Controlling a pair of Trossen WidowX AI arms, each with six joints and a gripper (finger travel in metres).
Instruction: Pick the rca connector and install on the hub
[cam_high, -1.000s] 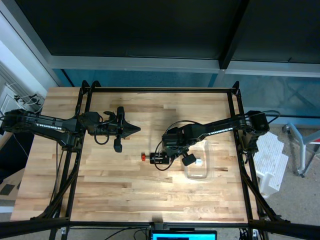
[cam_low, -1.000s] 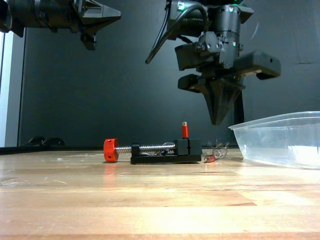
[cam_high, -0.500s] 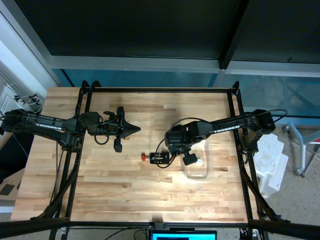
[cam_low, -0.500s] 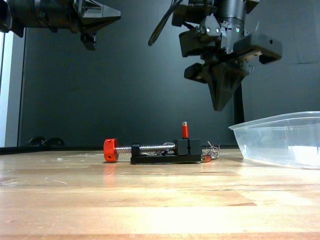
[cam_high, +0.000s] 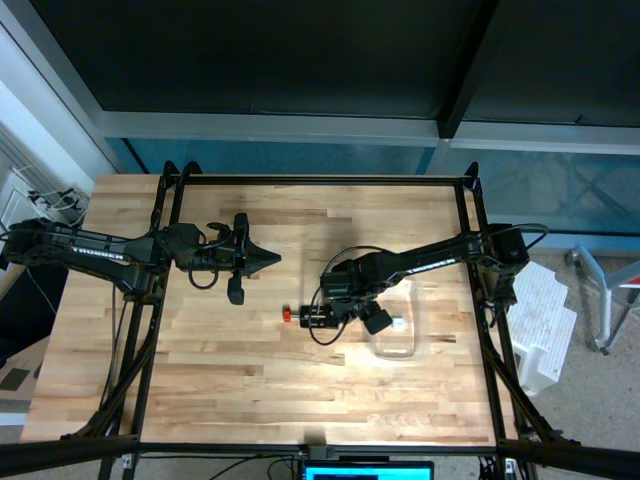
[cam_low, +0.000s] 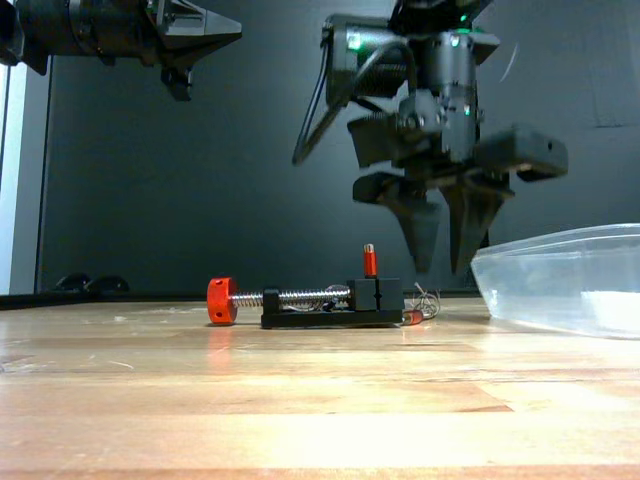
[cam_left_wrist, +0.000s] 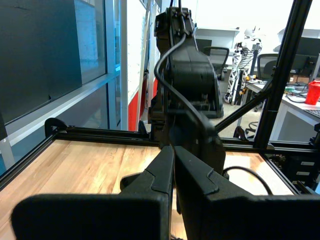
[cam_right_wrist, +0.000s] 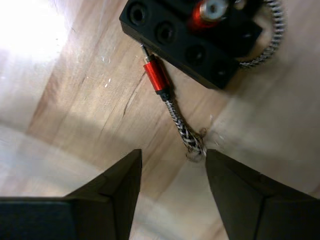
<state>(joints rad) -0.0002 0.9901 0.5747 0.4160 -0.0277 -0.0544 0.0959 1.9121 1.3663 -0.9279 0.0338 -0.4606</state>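
Small red metal rca connector (cam_right_wrist: 159, 77) with a braided wire tail, lying flat on the wooden table (cam_high: 250, 380), tip pointing left at the right end of the black rectangular hub (cam_low: 330, 305), tail trailing right, right gripper (cam_low: 445, 265) hanging just above it, fingers spread apart and holding nothing, left gripper (cam_high: 272, 258) up high on the left, fingers pressed together.

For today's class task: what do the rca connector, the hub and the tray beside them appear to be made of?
The rca connector: a glossy red barrel that looks like metal, on a braided black-and-white cable. The hub: matte black, probably plastic. The tray: clear plastic with see-through walls. The right tool hangs open over the connector's cable; the left tool is parked high, shut.
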